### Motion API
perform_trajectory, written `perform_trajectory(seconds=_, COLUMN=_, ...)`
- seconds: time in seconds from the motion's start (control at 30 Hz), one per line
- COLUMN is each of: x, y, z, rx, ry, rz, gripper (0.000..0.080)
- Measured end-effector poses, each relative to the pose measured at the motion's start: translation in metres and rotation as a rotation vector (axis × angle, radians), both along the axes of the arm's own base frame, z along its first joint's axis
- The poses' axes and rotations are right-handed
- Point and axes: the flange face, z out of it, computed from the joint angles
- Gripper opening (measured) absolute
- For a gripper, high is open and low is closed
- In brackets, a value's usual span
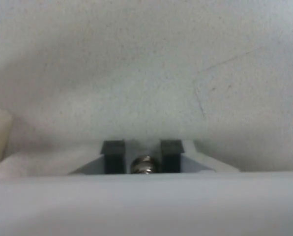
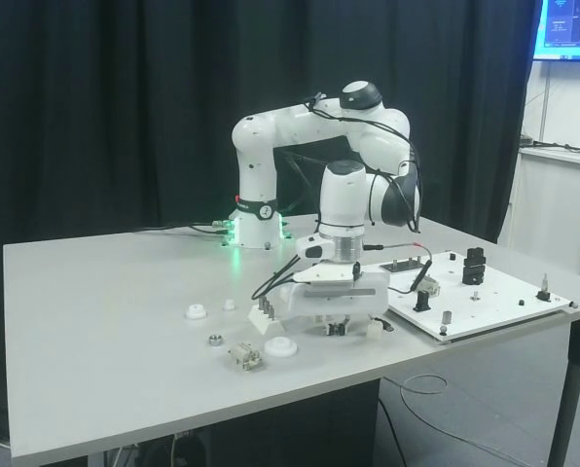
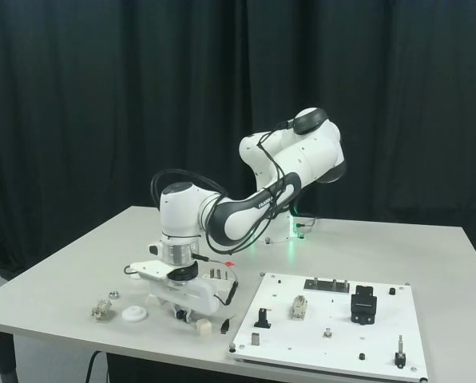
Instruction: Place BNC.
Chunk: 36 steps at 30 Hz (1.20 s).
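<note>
In the wrist view a small metal BNC connector (image 1: 143,164) sits between my two black fingertips (image 1: 113,150), its lower part hidden behind the white housing. My gripper (image 1: 142,156) stands open, with a thin gap showing on each side of the connector. In both room views the gripper (image 2: 334,329) (image 3: 182,313) is down at the grey table (image 2: 105,292), just left of the white assembly board (image 2: 494,302) (image 3: 326,327). The connector itself cannot be made out in the room views.
Loose parts lie around the gripper: a white ring (image 2: 195,311), a nut (image 2: 213,340), a white disc (image 2: 280,347) (image 3: 134,313), a metal plug (image 2: 243,356) (image 3: 102,309) and a white block (image 2: 374,330) (image 3: 202,327). The board carries several black fixtures (image 3: 363,303).
</note>
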Motion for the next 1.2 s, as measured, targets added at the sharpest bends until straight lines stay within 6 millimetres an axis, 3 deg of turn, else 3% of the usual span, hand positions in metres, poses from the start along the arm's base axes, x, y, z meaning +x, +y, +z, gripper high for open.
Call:
perform_trajectory(seconds=0.03, x=0.0, y=0.0, z=0.0, rx=0.0, ry=-0.001, rz=-0.007, gripper=0.0126)
perform_trajectory(seconds=0.07, x=0.001, y=0.0, z=0.0, rx=0.0, ry=-0.001, rz=-0.01, gripper=0.0185)
perform_trajectory(seconds=0.23, x=0.002, y=0.001, z=0.003, rx=-0.005, ry=-0.003, rz=-0.006, gripper=0.0185)
perform_trajectory(seconds=0.27, x=0.003, y=0.001, z=0.003, rx=-0.007, ry=-0.001, rz=-0.003, gripper=0.0571)
perform_trajectory(seconds=0.47, x=0.007, y=0.001, z=0.01, rx=-0.027, ry=0.002, rz=0.012, gripper=0.0571)
perform_trajectory(seconds=0.5, x=0.007, y=0.001, z=0.012, rx=-0.031, ry=0.002, rz=0.014, gripper=0.0743)
perform_trajectory(seconds=0.63, x=0.01, y=0.0, z=0.019, rx=-0.047, ry=0.002, rz=0.021, gripper=0.0743)
perform_trajectory(seconds=0.67, x=0.01, y=-0.001, z=0.021, rx=-0.05, ry=0.002, rz=0.022, gripper=0.0788)
perform_trajectory(seconds=1.2, x=0.012, y=-0.007, z=0.042, rx=-0.058, ry=0.0, rz=0.02, gripper=0.08)
